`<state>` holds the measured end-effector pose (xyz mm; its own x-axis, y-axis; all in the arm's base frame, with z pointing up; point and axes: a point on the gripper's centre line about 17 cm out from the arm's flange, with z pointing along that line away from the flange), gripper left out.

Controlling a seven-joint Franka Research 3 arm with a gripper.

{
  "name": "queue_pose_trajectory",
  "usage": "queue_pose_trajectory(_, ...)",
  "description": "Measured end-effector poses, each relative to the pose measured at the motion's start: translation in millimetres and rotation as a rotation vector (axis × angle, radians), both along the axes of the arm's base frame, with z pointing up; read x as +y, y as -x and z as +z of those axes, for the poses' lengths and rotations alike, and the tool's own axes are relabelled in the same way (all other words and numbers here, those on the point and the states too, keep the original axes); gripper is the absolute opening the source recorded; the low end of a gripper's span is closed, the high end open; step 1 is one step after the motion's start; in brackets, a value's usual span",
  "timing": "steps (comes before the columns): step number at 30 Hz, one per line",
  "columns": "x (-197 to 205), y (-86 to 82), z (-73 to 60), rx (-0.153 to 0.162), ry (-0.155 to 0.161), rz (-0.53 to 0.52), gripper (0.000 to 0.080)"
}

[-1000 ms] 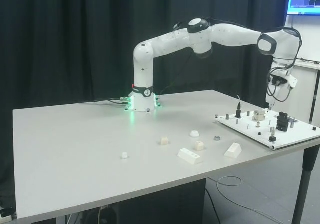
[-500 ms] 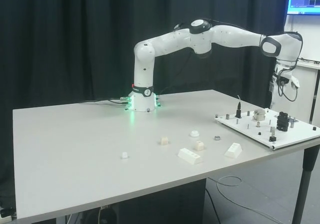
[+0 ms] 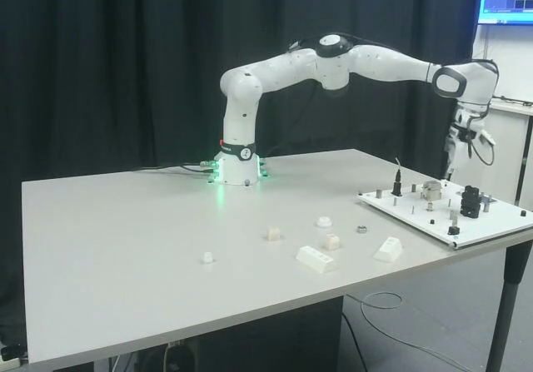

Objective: Insert round peg 3.

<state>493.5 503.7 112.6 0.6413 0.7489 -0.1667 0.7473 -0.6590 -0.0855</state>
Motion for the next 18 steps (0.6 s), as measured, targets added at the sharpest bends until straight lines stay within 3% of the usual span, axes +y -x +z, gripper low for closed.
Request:
queue_pose_trajectory(9,-0.3,23.5,-12.6,-0.015,0.053,-0.039,0.0112)
queue_pose_trajectory(18,3.3,47.1,-26.7,-0.022,0.069,-0.072,0.0112)
